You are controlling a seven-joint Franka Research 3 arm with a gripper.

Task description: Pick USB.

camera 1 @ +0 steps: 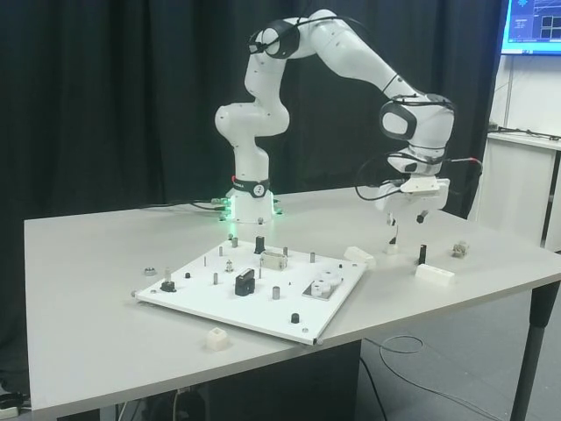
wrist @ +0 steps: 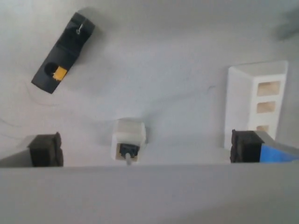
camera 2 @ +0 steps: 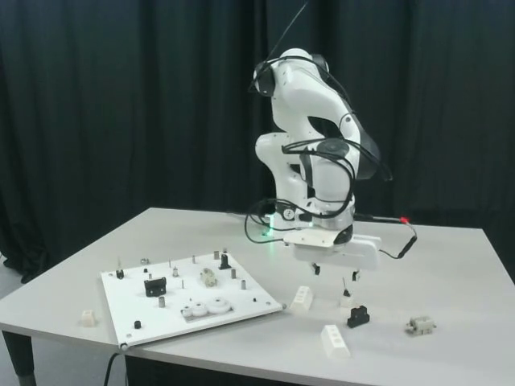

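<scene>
USB [wrist: 126, 140]: small white plug block with a thin pin sticking out of it. It sits on the grey table [camera 1: 88, 263], on the bare stretch past the side edge of the white board [camera 1: 254, 311] and well in from the table's edges.
USB vs me: right under me, in the gap between my two tips. Apart from both, a bit nearer one than the other.
My gripper [wrist: 145, 147]: spread wide, about as far as it looks to go. Nothing held, nothing touched.
My fingertips [wrist: 45, 149]: black pads, one on each side of the USB. The room views show both clear above the table top.
My height: hanging low over the table, fingers pointing down at it. There is a clear gap to the USB in the second room view.
Black piece [wrist: 63, 52]: flat on the table near the USB, outside my span, not touching it. The first room view has it just beside the USB, towards the table's end.
Slotted white block [wrist: 259, 100]: on the table just outside one of my fingertips, apart from the USB.
White blocks, room view: one [camera 1: 359, 255] by the board's edge, one [camera 1: 434, 273] nearer the table's front edge. Cannot tell which of them is the slotted one.
Grey piece [camera 1: 458, 250]: small part on the table towards its end, well apart from me.
White cube [camera 1: 216, 338]: on the table close to the front edge, beside the board's near edge, far from me.
</scene>
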